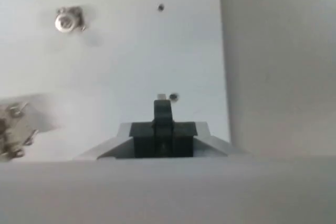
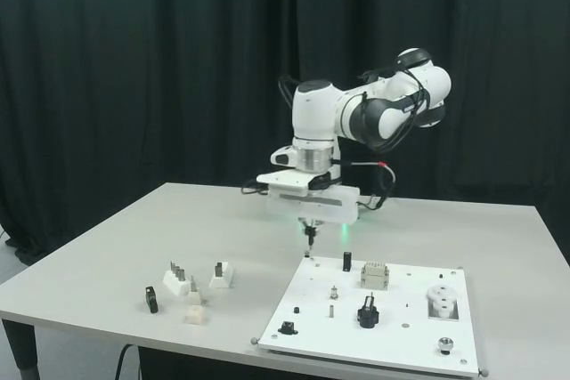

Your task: Insert USB.

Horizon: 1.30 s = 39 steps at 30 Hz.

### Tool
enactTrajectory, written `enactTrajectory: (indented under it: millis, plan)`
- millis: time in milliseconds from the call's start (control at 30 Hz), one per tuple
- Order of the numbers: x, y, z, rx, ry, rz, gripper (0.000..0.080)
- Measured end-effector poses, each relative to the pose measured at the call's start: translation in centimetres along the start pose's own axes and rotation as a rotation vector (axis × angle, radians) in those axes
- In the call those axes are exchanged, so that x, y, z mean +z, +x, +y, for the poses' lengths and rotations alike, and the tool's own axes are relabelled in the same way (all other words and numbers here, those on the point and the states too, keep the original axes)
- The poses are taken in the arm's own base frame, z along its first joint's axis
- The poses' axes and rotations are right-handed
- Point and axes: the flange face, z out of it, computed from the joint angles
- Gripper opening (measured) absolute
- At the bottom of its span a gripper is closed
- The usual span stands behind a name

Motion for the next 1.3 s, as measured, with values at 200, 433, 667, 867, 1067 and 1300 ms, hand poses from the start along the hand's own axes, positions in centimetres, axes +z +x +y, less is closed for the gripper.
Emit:
enactTrajectory:
  millis: [200, 433, 667, 867, 1067, 1300]
  plan:
    - [-0.5, -1.9, -0.1, 0.122, -0.016, -0.001, 0.0067]
    - [-1.0, -3.2, 0.4, 0.3, -0.031, 0.016, 0.0067]
    - [-1.3, -3.7, 1.7, 0.488, -0.039, 0.03, 0.0067]
    - [-1.3, -3.8, 2.9, 0.653, -0.035, 0.027, 0.0067]
    - [-1.2, -4.2, 3.8, 0.86, -0.027, 0.019, 0.0067]
    - [-0.9, -5.2, 4.3, 1.061, -0.024, -0.003, 0.0067]
